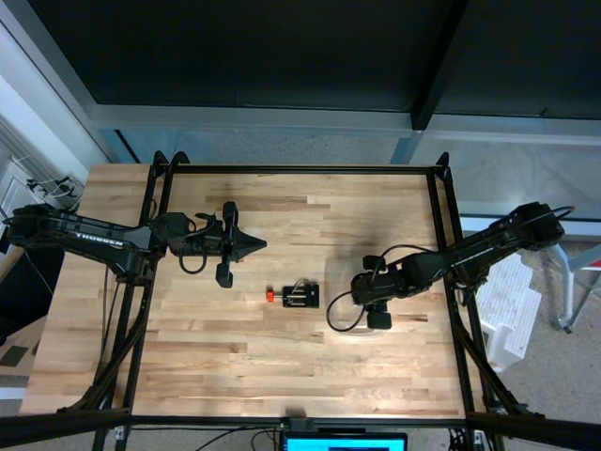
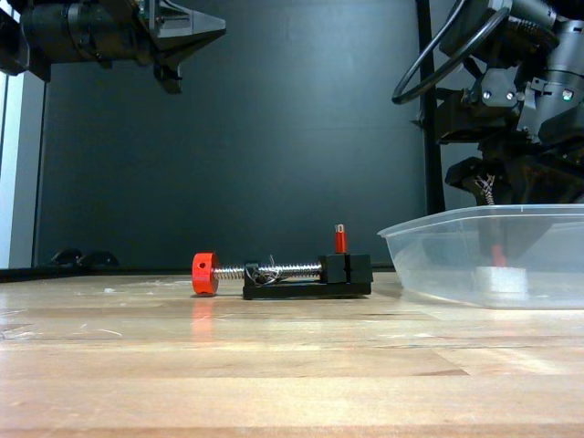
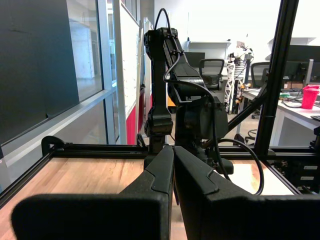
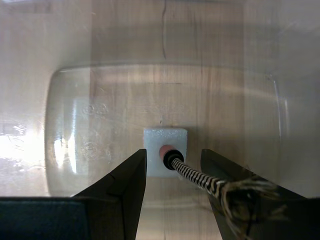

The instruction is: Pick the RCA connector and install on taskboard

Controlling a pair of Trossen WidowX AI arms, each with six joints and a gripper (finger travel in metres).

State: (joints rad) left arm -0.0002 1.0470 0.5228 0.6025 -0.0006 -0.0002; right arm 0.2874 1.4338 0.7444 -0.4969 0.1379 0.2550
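The RCA connector (image 4: 167,151), reddish-tipped with a black-and-white braided cable (image 4: 197,176), stands in a white foam block (image 4: 165,142) inside a clear plastic tray (image 2: 429,260). My right gripper (image 4: 173,154) hangs over the tray, open, with one finger on each side of the connector and not touching it. The taskboard (image 1: 302,296) is a small black block with a red knob (image 2: 204,273), a silvery spring and a red post (image 2: 339,239), lying mid-table left of the tray. My left gripper (image 1: 257,245) is shut on nothing and held high, left of and beyond the taskboard.
A black metal frame (image 1: 300,170) runs around the wooden table. The tray wall (image 4: 50,125) encloses the foam block with room all round it. The right arm's body and looping cable (image 1: 343,315) hang above the tray, right of the taskboard.
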